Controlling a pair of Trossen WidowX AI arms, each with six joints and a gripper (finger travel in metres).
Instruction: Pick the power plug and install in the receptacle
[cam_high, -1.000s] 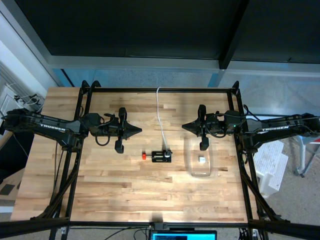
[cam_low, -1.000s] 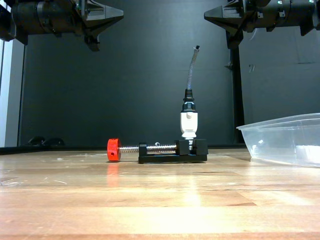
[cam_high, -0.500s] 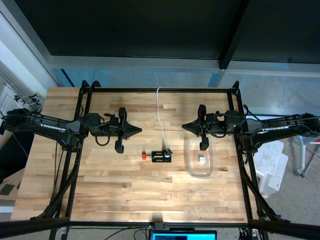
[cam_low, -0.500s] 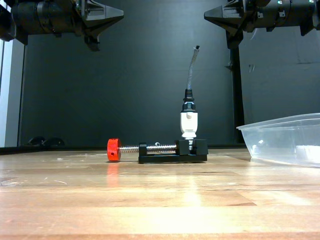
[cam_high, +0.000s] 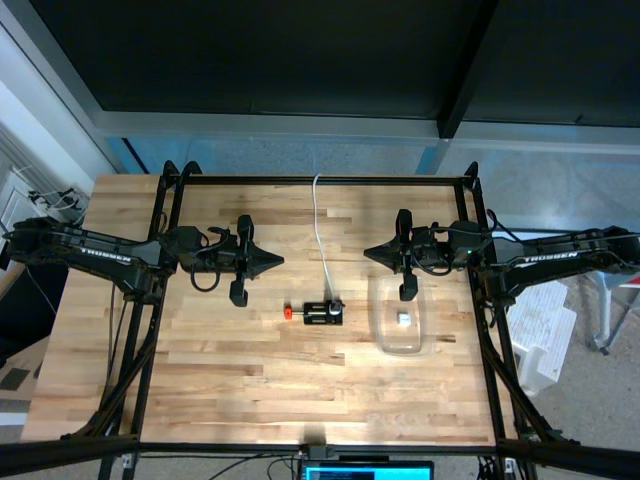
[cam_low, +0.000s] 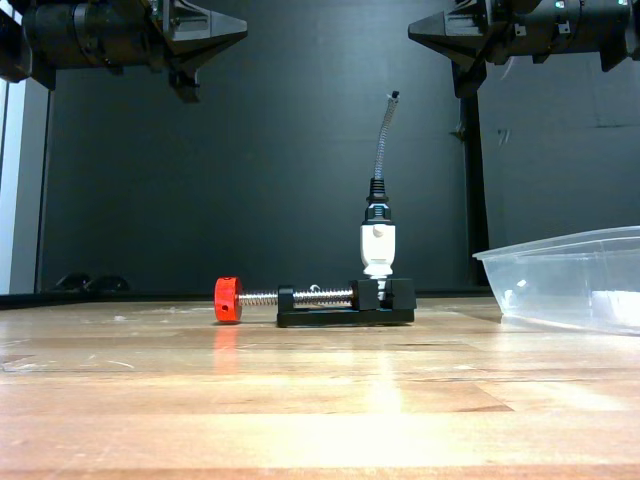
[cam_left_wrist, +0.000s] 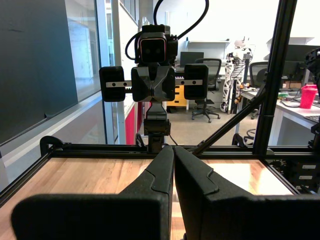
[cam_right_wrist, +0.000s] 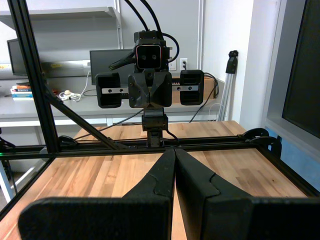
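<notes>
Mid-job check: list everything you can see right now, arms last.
receptacle: one, white, upright in the vise
vise: one, black with red-orange knob, table centre
cable: one, white, from far edge to receptacle
tray: one, clear, right of the vise
block: one, white, inside the tray
table: one, light wood, under everything
power plug: none that I can make out
left end effector: one, black, shut, raised left of centre
right end effector: one, black, shut, raised right of centre

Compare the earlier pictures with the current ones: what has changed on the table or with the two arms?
Nothing visibly changed. The left hand and right hand hang shut, high above the table, on either side of the receptacle clamped in its vise.
</notes>
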